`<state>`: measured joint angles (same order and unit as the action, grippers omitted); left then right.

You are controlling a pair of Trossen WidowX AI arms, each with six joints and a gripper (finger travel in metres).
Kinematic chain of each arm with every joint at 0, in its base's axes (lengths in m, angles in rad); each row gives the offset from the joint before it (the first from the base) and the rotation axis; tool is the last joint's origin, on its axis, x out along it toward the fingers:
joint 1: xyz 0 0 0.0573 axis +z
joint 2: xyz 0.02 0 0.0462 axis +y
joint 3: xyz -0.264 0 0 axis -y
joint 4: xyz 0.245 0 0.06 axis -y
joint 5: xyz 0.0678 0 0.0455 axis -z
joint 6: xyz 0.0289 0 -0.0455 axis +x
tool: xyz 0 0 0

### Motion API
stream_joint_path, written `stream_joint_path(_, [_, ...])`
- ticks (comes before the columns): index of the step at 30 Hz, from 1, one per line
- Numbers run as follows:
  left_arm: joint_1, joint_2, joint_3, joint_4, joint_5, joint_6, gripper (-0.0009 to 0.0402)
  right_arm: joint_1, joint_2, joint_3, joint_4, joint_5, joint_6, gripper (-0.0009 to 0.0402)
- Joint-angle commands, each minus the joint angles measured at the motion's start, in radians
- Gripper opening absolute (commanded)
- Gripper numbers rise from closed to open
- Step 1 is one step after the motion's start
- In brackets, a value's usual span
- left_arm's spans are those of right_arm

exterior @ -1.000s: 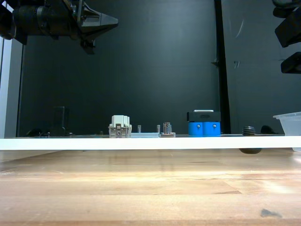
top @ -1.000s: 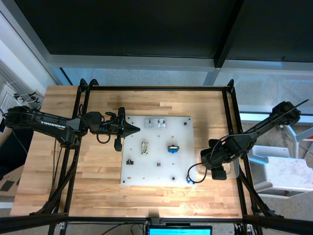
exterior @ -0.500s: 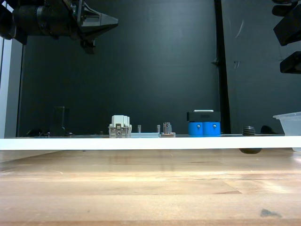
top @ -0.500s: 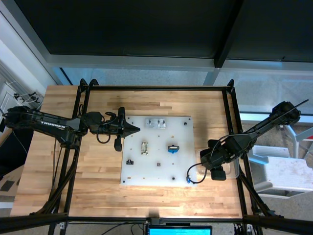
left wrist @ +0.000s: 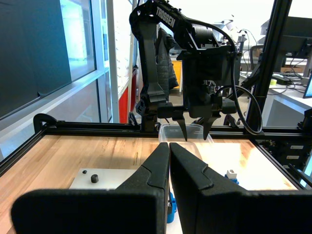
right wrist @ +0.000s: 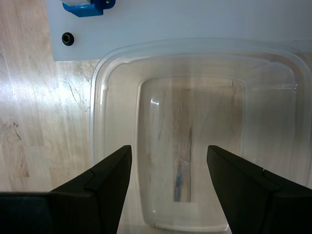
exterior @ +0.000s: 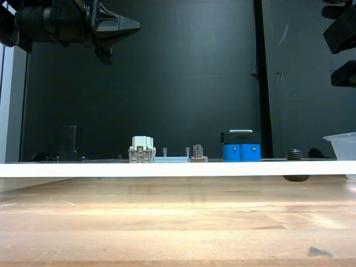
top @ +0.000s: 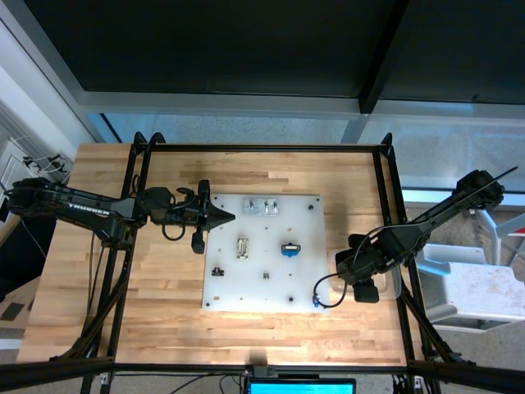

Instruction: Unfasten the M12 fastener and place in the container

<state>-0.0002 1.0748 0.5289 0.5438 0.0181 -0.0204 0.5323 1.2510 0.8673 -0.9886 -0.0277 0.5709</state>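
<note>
Desk [exterior: 167,222] nearest, w/ the white board [exterior: 111,168] lying on it. At the board's near edge, lower than the right claw and off to its board side, the black stud [exterior: 293,154] stood upright. The low view showed its ribs w/ no silver nut on top, so I'd judge the M12 fastener was off its threads. A small blue plug [right wrist: 87,6] lay nearby on the board.

Right claw [right wrist: 168,147] hung directly above the container [right wrist: 105,122], pointing straight down, fingers [right wrist: 105,195] spread wide w/ nothing btwn them. Sensible spot for a release: anything let go there would drop inside the walls, not onto board or desk. The container sat on the desk just beside the board's right edge, under the claw, i.e. a short carry from the stud.

As for the fastener itself, I couldn't find it. The tub floor visible btwn the fingers looked bare, only wood grain thru clear plastic. But the fingers hid both sides of that floor, so I can't tell whether it lay in there.

Farther back, well apart from the right claw across the board, the left claw [left wrist: 169,145] hovered high by the board's far left edge. Its fingers were pressed together on nothing, tip aimed toward the right arm. Prob. parked: up there it blocked neither stud nor container.
</note>
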Motion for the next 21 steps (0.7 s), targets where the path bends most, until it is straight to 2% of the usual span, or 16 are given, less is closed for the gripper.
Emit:
stream_joint_path(1, [0.000,0.000,0.000,0.000,0.000,0.000,0.0000,0.000,0.000,0.000,0.000,0.000,0.000,0.0215])
stream_joint_path(21, [0.000,0.000,0.000,0.000,0.000,0.000,0.0000,0.000,0.000,0.000,0.008,0.000,0.000,0.0216])
